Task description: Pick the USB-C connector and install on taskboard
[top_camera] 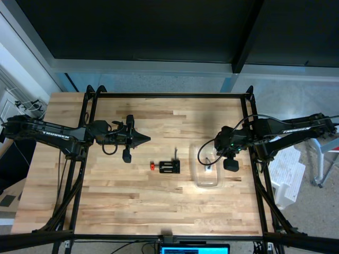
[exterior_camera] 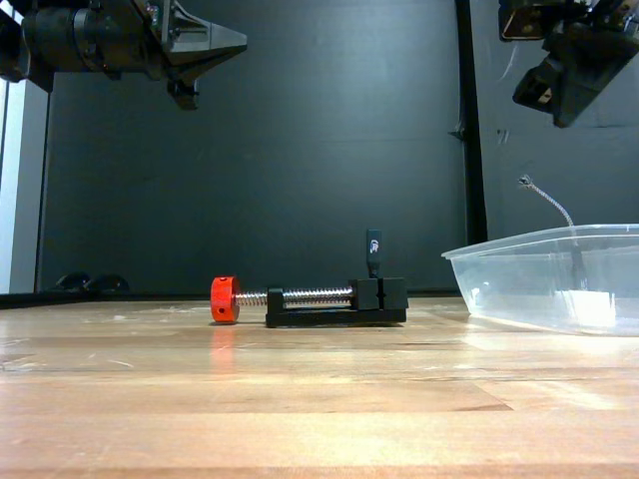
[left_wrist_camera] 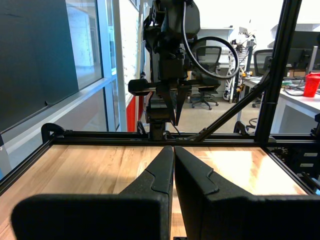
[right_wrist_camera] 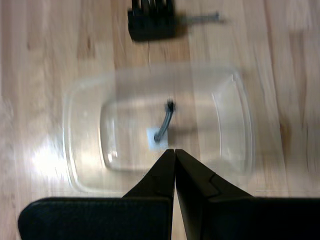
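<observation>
The taskboard (top_camera: 169,168) is a small black block lying mid-table, with a red-orange knob (exterior_camera: 225,299) at its left end and a dark upright pin (exterior_camera: 372,251). To its right stands a clear plastic tray (top_camera: 200,181). In the tray, a thin dark cable rises from a small white cube (right_wrist_camera: 153,139) to a small dark tip, the USB-C connector (right_wrist_camera: 170,105). My right gripper (right_wrist_camera: 175,150) hovers shut and empty above the tray's near side. High over the table, left of the taskboard, my left gripper (top_camera: 146,139) is shut and empty, pointing right.
A black metal frame (top_camera: 169,96) runs around the table's edges. The right wrist view shows the taskboard (right_wrist_camera: 151,22) just beyond the tray's far wall (right_wrist_camera: 150,70). Bare wood lies between the taskboard and the table's near edge.
</observation>
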### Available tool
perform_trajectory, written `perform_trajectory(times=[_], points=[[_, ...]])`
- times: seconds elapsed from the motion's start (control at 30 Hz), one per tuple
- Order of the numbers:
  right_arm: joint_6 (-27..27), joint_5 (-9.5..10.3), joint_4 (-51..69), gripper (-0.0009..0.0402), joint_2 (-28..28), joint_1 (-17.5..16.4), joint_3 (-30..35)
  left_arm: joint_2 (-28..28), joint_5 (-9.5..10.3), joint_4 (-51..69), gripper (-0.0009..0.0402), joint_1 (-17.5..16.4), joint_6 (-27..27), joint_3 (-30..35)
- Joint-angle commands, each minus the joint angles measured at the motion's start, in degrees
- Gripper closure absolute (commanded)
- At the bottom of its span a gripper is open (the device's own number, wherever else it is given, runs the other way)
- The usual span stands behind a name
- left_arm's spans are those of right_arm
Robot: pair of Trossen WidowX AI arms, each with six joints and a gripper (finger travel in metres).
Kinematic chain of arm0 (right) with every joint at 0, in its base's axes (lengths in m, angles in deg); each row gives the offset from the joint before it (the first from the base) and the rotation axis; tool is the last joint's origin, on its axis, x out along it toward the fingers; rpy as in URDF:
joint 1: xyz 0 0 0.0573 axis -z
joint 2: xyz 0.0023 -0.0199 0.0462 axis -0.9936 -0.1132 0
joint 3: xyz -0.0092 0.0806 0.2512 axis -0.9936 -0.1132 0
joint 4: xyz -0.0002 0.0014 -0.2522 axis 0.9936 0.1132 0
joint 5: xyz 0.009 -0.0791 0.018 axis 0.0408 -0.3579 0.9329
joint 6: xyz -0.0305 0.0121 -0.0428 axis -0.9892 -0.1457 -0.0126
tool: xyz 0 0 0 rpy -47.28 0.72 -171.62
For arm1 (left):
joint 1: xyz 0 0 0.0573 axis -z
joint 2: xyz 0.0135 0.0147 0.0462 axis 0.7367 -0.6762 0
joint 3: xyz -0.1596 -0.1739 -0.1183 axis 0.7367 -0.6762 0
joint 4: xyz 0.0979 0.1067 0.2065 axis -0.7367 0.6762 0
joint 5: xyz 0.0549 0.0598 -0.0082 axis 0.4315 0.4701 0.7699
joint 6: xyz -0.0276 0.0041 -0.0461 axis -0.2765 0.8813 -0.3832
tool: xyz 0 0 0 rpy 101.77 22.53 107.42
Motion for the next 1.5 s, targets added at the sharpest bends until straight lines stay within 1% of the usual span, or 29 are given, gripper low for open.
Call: perform_trajectory(times=[0.03, 0.1, 0.17, 0.47, 0.5, 0.57, 0.6, 0.73, 0.83, 1.3, 1.5], points=[[0.3, 0.20, 1.7, 0.0392, -2.1, -0.1, 1.1, 0.0, 0.00, 0.0, 0.0393, 0.0, 0.0, 0.0], [0.5, 0.24, 2.5, 0.0383, -3.4, -0.2, 1.4, 0.0, 0.00, 0.0, 0.0393, 0.0, 0.0, 0.0], [1.0, 0.24, 2.9, 0.0364, -4.7, -0.3, 1.5, 0.0, 0.00, 0.0, 0.0393, 0.0, 0.0, 0.0], [3.2, 0.09, 2.6, 0.0240, -11.3, -0.8, 1.4, 0.0, 0.00, 0.0, 0.0393, 0.0, 0.0, 0.0], [3.2, -0.09, 2.6, 0.0231, -12.0, -1.2, 1.4, 0.0, 0.00, 0.0, 0.0393, 0.0, 0.0, 0.0], [3.3, -1.49, 2.5, 0.0218, -13.1, -2.2, 1.4, 0.0, 0.00, 0.0, 0.0393, 0.0, 0.0, 0.0], [3.3, -1.95, 2.4, 0.0214, -13.7, -2.6, 1.4, 0.0, 0.00, 0.0, 0.0393, 0.0, 0.0, 0.0], [3.2, -1.95, 1.6, 0.0208, -15.5, -3.2, 1.3, 0.0, 0.00, 0.0, 0.0393, 0.0, 0.0, 0.0], [3.1, -2.60, 0.8, 0.0208, -16.9, -3.3, 1.3, 0.0, 0.00, 0.0, 0.0393, 0.0, 0.0, 0.0], [3.0, -2.60, -5.0, 0.0208, -21.0, -5.6, -1.4, 0.0, 0.00, 0.0, 0.0393, 0.0, 0.0, 0.0], [3.5, -2.38, -9.1, 0.0208, -21.2, -6.5, -4.1, 0.0, 0.00, 0.0, 0.0393, 0.0, 0.0, 0.0]])
